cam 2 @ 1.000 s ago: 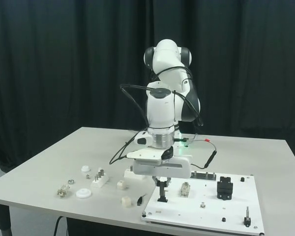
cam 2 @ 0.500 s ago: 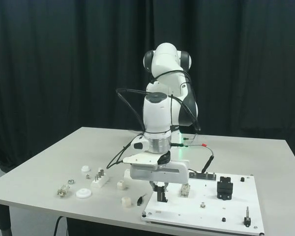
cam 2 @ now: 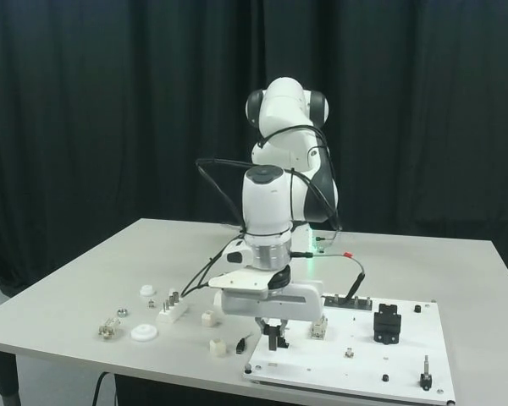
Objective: Insert square peg 4.
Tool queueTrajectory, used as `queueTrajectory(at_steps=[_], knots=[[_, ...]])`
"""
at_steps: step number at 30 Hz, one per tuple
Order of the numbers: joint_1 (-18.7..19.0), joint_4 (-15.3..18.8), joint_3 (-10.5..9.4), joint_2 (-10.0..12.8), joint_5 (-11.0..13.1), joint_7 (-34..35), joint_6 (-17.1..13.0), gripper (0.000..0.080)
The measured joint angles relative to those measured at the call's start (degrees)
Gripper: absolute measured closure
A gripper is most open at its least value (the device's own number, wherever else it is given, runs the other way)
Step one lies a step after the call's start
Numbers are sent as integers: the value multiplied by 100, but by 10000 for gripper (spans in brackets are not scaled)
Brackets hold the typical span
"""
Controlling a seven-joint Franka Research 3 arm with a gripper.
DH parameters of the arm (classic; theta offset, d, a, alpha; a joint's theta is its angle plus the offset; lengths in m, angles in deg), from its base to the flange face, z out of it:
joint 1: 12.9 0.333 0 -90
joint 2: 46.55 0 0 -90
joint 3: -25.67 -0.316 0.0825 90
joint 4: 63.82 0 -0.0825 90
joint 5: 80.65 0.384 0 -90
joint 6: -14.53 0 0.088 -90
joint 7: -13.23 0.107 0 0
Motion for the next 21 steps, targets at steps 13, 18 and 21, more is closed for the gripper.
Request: queueTrajectory(at_steps=[13,18,21], knots=[[-24,-152,9,181,82,-103,-19,650],[-24,-169,10,217,96,-120,-57,650],[-24,-171,13,234,96,-120,-87,650]])
